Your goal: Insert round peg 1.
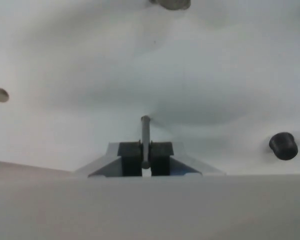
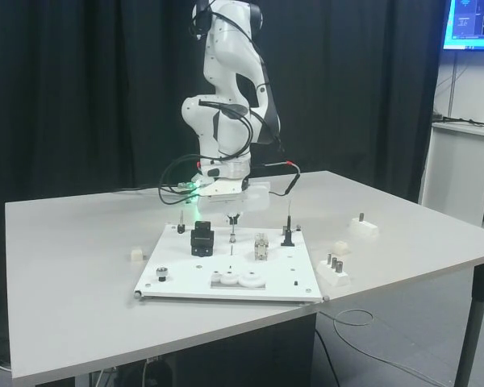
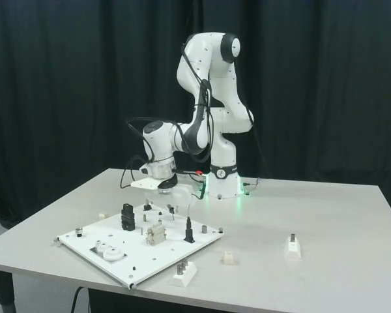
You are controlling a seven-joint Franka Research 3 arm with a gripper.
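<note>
Peg [image 1: 145, 140] in gripper [image 1: 145, 159] above white board [image 1: 190, 75]

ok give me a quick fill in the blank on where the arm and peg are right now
1. The gripper is shut on a thin grey ____.
2. The peg is held above the white ____, not the bare table.
3. The peg holder block sits ____ the board, on the grey table.
4. In the wrist view, the gripper's pads are ____ in colour.

Missing words: peg; board; beside; black
</note>
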